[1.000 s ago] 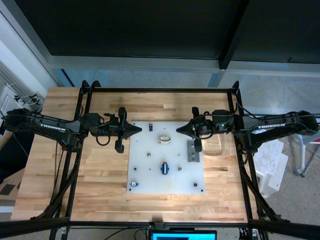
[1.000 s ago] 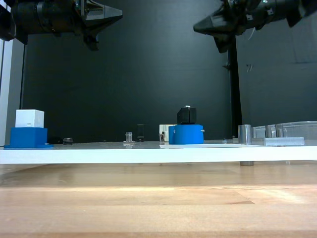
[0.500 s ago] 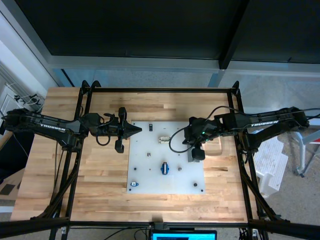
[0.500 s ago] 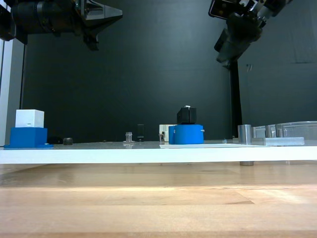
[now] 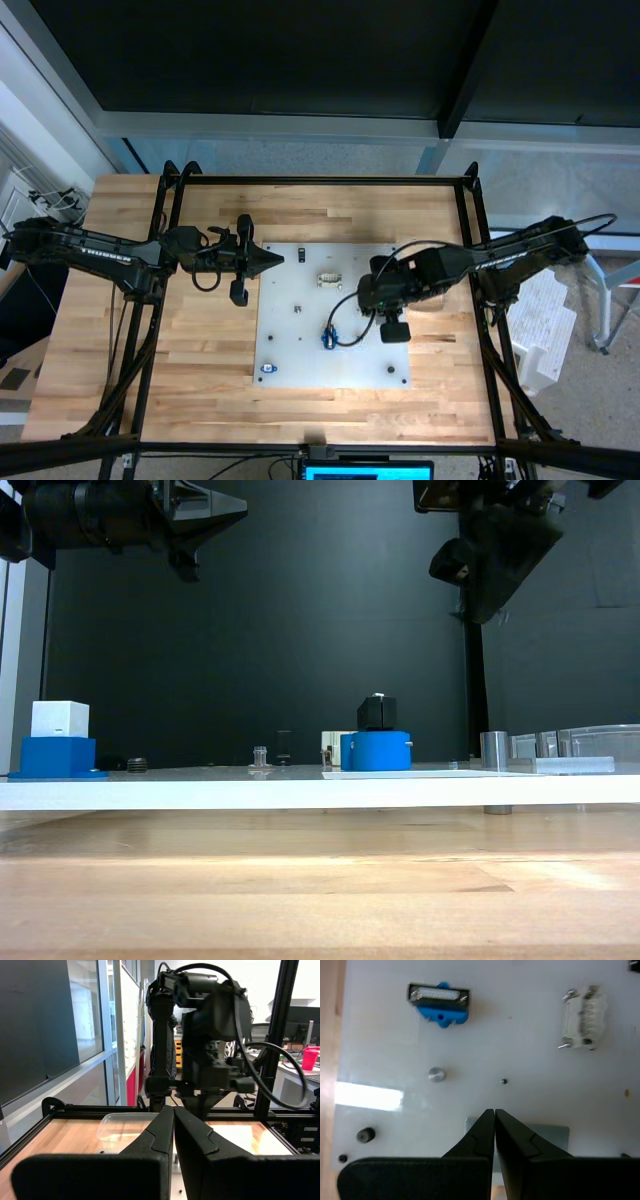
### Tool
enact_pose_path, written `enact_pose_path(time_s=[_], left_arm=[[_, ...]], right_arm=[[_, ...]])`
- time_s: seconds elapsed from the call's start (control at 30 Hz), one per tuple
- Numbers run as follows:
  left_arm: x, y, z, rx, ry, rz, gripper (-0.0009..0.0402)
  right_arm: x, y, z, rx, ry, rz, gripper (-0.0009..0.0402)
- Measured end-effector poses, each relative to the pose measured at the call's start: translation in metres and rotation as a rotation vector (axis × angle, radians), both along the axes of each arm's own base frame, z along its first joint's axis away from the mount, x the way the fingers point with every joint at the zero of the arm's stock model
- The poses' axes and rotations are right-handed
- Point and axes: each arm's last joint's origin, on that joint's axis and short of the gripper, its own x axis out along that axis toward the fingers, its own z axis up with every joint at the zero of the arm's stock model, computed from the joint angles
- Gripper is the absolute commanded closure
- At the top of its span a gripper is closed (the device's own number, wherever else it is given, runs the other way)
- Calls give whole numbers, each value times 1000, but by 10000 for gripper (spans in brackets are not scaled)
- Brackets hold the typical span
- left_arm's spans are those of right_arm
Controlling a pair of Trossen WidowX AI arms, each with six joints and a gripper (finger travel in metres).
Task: Remove the 16mm cylinder and place in the container
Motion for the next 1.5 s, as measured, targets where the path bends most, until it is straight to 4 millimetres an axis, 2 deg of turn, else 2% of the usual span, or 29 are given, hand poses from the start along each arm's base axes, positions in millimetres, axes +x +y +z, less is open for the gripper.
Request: enact_pose_path(time_s=[0.4, 0.6, 0.73, 1.5], left_arm=[[0, 0, 0, 0, 0, 0, 393], [0, 0, 0, 0, 0, 0, 393], [0, 0, 0, 0, 0, 0, 393], [0, 0, 0, 0, 0, 0, 393]], right_arm=[[21, 27, -11, -42, 29, 13, 216], [26, 37, -22, -39, 57, 2, 162], [28, 40, -26, -31, 70, -25, 152], [49, 57, -63, -22, 83, -45, 156]])
